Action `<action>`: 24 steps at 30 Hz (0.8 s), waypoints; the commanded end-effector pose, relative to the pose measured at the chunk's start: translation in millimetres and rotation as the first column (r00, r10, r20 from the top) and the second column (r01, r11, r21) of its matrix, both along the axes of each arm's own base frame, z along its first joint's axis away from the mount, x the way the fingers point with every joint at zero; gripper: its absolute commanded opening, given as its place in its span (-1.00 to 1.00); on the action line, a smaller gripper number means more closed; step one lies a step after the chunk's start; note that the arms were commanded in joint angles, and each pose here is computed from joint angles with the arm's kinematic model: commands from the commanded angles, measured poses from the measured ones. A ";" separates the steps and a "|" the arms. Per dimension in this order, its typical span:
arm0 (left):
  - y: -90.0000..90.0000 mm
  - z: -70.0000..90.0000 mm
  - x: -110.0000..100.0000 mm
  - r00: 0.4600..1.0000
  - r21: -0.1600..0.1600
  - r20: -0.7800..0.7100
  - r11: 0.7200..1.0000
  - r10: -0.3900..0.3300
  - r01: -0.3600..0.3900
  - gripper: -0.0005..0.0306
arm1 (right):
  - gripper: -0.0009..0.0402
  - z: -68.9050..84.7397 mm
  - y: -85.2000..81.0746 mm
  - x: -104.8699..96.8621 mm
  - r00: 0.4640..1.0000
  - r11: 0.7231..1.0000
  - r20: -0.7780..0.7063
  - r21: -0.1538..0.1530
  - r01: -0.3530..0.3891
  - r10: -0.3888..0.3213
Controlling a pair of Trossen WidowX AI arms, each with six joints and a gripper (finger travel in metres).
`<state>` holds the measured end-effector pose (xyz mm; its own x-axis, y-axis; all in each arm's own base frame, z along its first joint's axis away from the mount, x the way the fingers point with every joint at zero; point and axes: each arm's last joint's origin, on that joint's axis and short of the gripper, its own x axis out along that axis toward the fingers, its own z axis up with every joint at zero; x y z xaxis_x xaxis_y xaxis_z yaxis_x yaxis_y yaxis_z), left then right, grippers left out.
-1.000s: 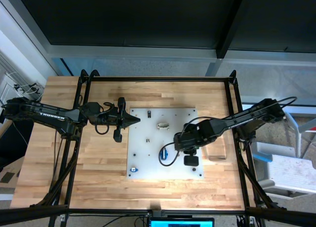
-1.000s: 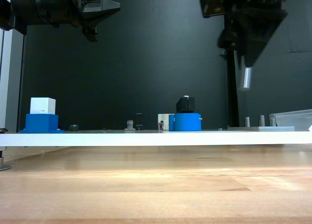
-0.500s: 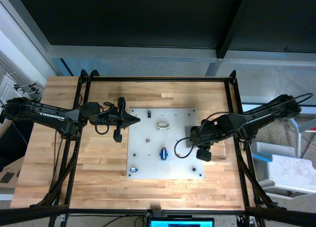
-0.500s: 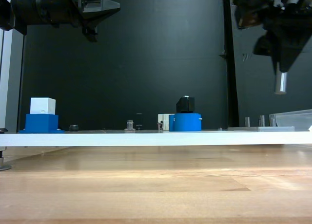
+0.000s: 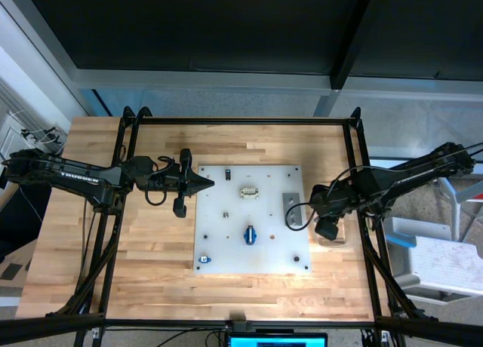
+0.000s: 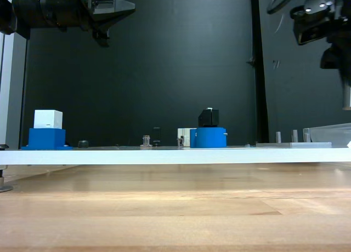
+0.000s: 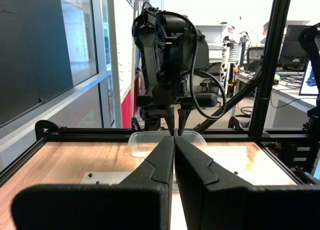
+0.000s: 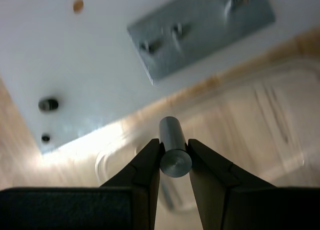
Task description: Pick the 16mm cylinder and place it in the container
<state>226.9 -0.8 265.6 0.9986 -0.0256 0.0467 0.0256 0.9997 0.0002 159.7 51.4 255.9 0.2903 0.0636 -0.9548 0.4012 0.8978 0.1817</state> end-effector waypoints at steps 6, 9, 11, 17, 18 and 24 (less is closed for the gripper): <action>0.0 0.0 0.1 1.000 0.000 0.000 1.000 0.000 0.000 -0.96 | -0.83 -11.0 -1.5 -15.0 0.995 0.995 -0.071 0.080 -0.061 0.067; 0.0 0.1 0.1 1.000 0.000 0.000 1.000 0.000 0.000 -0.97 | -0.83 -17.1 -2.4 -16.9 0.995 0.996 -0.076 0.074 -0.059 0.064; 0.1 0.1 0.0 1.000 0.000 0.000 1.000 0.000 0.000 -0.97 | -0.82 -22.3 -2.0 -16.9 0.994 0.993 -0.076 0.093 -0.069 0.076; 0.0 0.1 0.1 1.000 0.000 0.000 1.000 0.000 0.000 -0.97 | -0.82 -39.6 1.5 -14.8 0.992 0.976 -0.058 0.193 -0.101 0.114; 0.0 0.1 0.1 1.000 0.000 0.000 1.000 0.000 0.000 -0.96 | -0.82 -42.0 1.7 -14.7 0.992 0.974 -0.056 0.202 -0.103 0.116; 0.0 0.1 0.1 1.000 0.000 0.000 1.000 0.000 0.000 -0.96 | -0.82 -50.0 1.6 -15.2 0.993 0.973 -0.060 0.211 -0.091 0.106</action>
